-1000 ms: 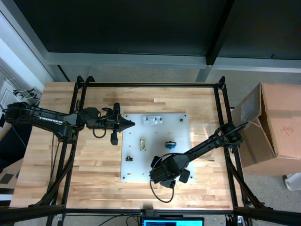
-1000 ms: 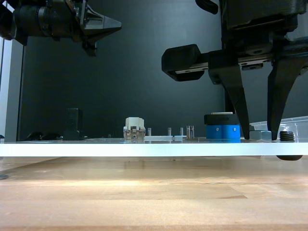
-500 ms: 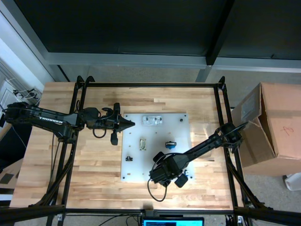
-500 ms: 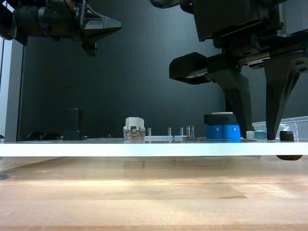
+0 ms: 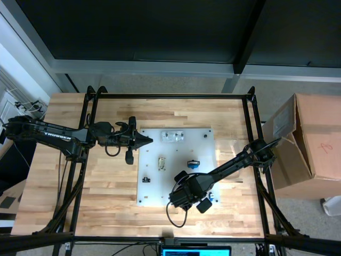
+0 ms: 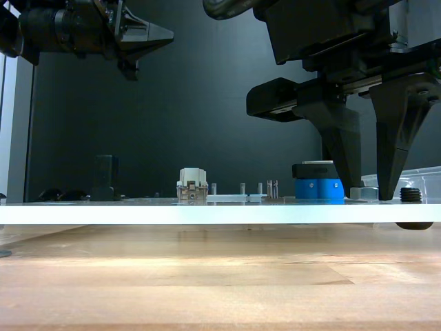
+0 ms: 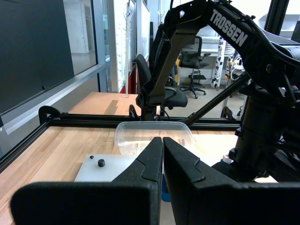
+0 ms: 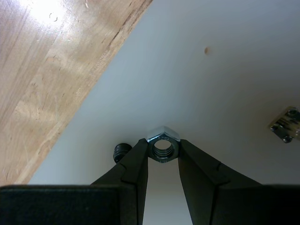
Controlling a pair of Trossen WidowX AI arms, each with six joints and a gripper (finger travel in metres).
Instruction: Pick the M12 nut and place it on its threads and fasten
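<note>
At five o'clock on the white board point(image 5: 176, 152), the right gripper point(image 6: 368, 196) is clamped on the M12 nut point(image 8: 162, 144), which is not yet on its stud point(image 6: 411, 196).
Both fingertips pinch opposite flats of the nut, with its bore facing up toward the wrist camera; I cannot tell whether it has cleared the board surface. In the low view the bare ribbed stud stands just beside the nut at three o'clock, apart from the fingers. To do this step well, I judge the nut should rise above the stud's top and travel across until bore and stud are centred. It should then come down level so the first thread catches squarely before any turning; a tilted start risks cross-threading. The left gripper point(image 5: 145, 140) hangs high by the board's ten o'clock edge, fingers pressed together on nothing.
</note>
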